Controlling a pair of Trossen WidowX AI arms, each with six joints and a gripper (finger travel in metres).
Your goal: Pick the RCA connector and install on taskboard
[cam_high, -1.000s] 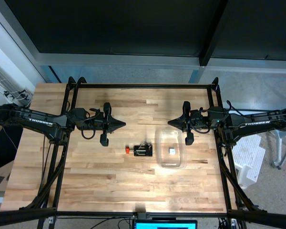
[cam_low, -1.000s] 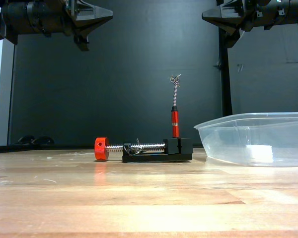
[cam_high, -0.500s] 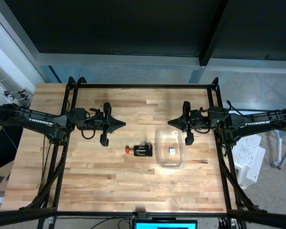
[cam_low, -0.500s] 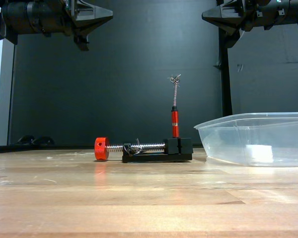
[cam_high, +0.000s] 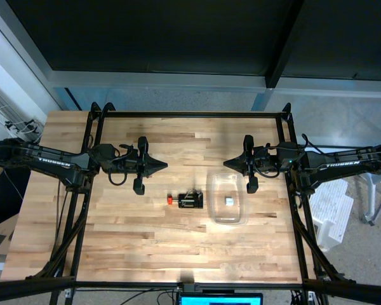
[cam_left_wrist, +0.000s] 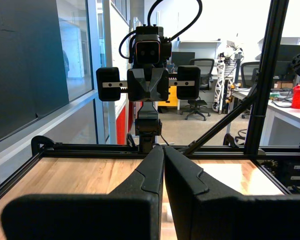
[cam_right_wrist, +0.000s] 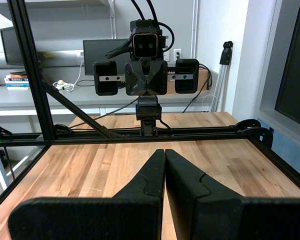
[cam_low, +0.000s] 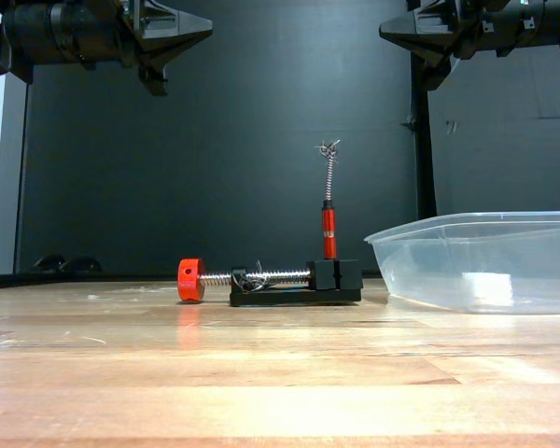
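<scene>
Item: the taskboard, a black block lying flat on the counter, with its red knob at one end and a thin red and metal post standing upright at the other. Just beside the post end sits a clear plastic tray, with a small white square piece inside it. RCA connector: not made out in any view, so whether it lies in the tray or elsewhere cannot be told. Left gripper: held high above the counter, beyond the taskboard on its knob side, fingers pressed together and holding nothing. Right gripper: at a similar height, beyond the taskboard on its tray side, pointing toward the left one, fingers likewise closed and empty. Status, as judged: the pick has not begun and nothing has been grasped. Next move calls for locating the connector, parting one gripper's fingers, and lowering them over so slight a piece with a fine, centred pinch. If the connector is in the tray, the right arm looks better placed.
</scene>
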